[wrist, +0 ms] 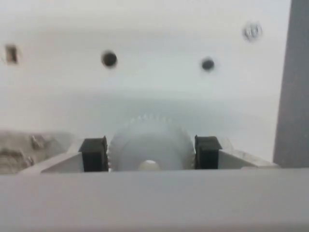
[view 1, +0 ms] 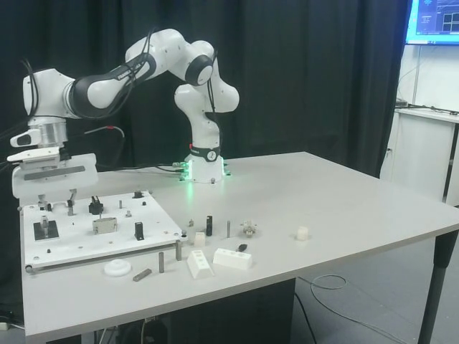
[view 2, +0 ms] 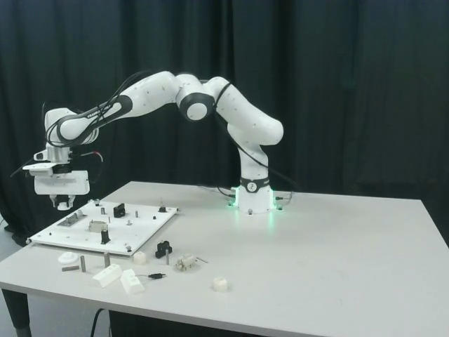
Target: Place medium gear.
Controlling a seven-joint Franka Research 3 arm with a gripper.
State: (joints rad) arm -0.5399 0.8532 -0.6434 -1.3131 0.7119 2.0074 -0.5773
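A white toothed medium gear (wrist: 149, 145) sits between the two black pads of my gripper (wrist: 150, 153), which is shut on it. Below the gear lies the white assembly board (wrist: 145, 82), with two dark holes in it. In the room views the gripper (view 1: 56, 198) (view 2: 64, 203) hangs a little above the far left corner of the board (view 1: 154, 229) (view 2: 144, 228). The gear itself is too small to make out there.
The board carries several pegs and black and grey fixtures (view 1: 105, 224). In front of it on the grey table lie a larger white gear (view 1: 117, 269), dark pins (view 1: 162, 262), white blocks (view 1: 215, 259) and a small white piece (view 1: 303, 233). The arm's base (view 1: 203, 168) stands behind.
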